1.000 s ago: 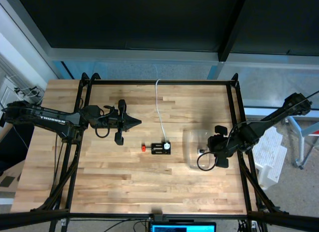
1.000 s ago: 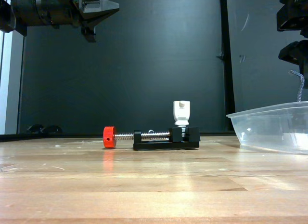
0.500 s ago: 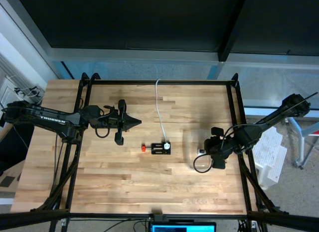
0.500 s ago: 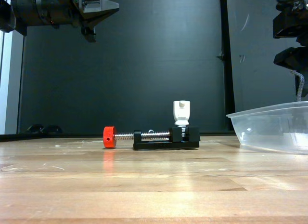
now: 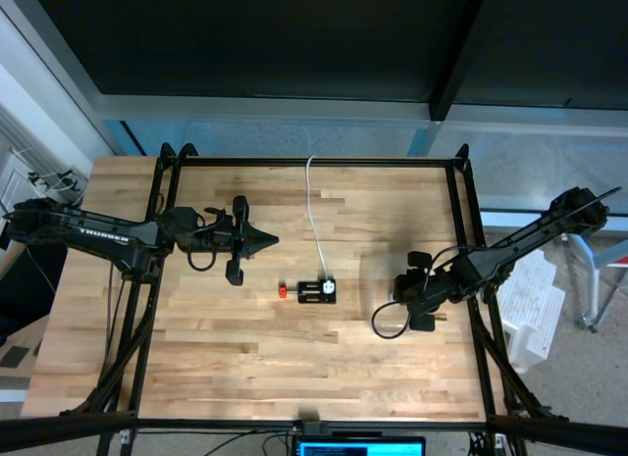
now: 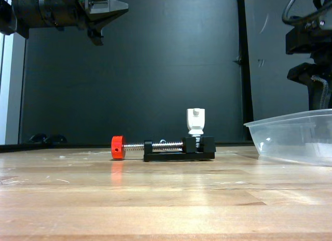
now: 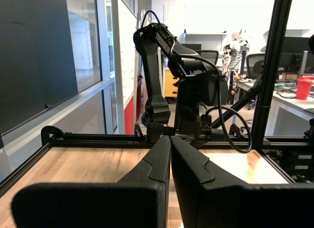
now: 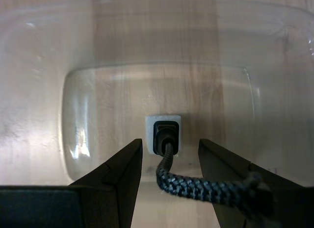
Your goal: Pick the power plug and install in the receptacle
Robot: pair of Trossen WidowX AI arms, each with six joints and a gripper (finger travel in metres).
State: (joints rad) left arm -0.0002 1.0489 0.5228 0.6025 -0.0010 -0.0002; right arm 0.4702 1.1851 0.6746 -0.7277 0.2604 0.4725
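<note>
While the left tool [image 5: 263, 241] hangs closed over the table [image 5: 245, 378], the right tool [image 8: 169, 145] (fingers [image 8: 122, 164] spread) hovers above the power plug [image 8: 166, 134] in its tray [image 6: 290, 119], ungrasped; the receptacle [image 6: 195, 118] awaits.

Both arms matte black: left arm [image 5: 59, 224] a slim link with white lettering [image 5: 101, 234], right arm [image 5: 530, 238] likewise slim, a black cable [image 5: 374, 325] looped at each wrist; left claw [image 5: 273, 241], over the counter's [image 5: 245, 368] left half, tapers to wedge fingers; right claw [image 8: 170, 142], at its right side, has flat angled fingers.
</note>
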